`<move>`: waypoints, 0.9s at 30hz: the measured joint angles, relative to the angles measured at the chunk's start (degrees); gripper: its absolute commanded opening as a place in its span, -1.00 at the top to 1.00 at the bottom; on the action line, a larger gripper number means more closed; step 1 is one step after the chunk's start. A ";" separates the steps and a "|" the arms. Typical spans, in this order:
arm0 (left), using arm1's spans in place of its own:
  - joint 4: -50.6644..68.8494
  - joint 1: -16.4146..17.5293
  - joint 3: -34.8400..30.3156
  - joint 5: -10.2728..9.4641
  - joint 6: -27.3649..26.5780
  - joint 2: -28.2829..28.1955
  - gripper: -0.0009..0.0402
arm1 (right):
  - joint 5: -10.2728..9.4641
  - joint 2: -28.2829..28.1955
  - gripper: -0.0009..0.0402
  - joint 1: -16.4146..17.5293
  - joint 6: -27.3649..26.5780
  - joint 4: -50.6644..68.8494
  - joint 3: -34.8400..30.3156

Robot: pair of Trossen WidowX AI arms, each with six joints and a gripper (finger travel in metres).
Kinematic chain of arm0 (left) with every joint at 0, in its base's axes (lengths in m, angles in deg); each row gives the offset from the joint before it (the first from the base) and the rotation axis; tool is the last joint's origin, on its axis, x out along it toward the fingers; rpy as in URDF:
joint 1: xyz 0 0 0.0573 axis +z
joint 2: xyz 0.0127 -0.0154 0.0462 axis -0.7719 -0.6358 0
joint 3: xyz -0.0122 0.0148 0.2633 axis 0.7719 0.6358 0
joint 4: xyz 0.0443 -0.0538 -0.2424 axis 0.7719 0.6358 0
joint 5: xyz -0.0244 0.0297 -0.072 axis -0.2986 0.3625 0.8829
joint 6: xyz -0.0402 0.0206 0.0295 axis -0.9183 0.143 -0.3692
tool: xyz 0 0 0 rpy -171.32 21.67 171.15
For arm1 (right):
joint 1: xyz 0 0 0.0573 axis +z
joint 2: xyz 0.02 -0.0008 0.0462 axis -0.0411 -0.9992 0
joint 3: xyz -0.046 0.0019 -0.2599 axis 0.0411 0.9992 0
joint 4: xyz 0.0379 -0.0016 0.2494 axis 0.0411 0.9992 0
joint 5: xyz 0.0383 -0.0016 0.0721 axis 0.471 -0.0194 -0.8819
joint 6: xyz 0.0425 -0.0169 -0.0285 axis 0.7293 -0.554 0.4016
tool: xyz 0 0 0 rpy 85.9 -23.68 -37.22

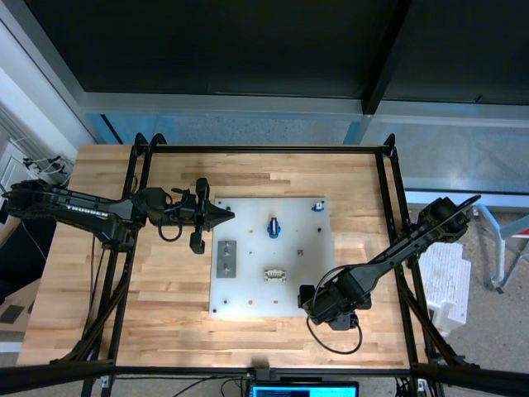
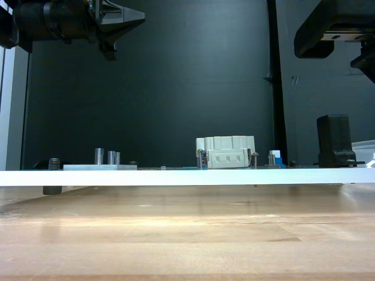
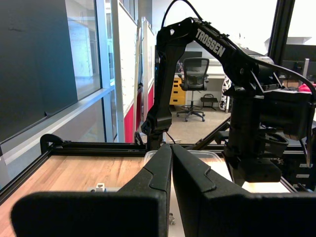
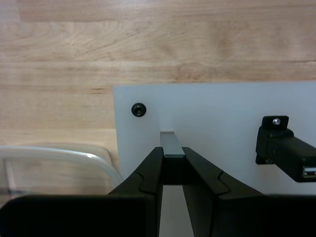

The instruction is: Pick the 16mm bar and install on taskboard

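The right hand [image 4: 173,154] is clamped on the short grey metal 16mm bar [image 4: 172,143] over a corner of the large white square taskboard [image 4: 222,108], which lies on the pale wooden plank table [image 1: 149,314]. The left hand [image 3: 171,163], fingers together, hangs by the board's far left corner; dark wall panels [image 1: 223,41] stand behind

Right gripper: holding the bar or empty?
Holding. The right gripper, over a taskboard near corner, has jaws shut on the bar. Left gripper hangs shut, empty, by the board's left edge.
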 measured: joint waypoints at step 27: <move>0.00 0.00 0.00 0.00 0.02 0.00 0.96 | -1.95 2.45 0.96 -0.57 -0.52 2.93 -0.44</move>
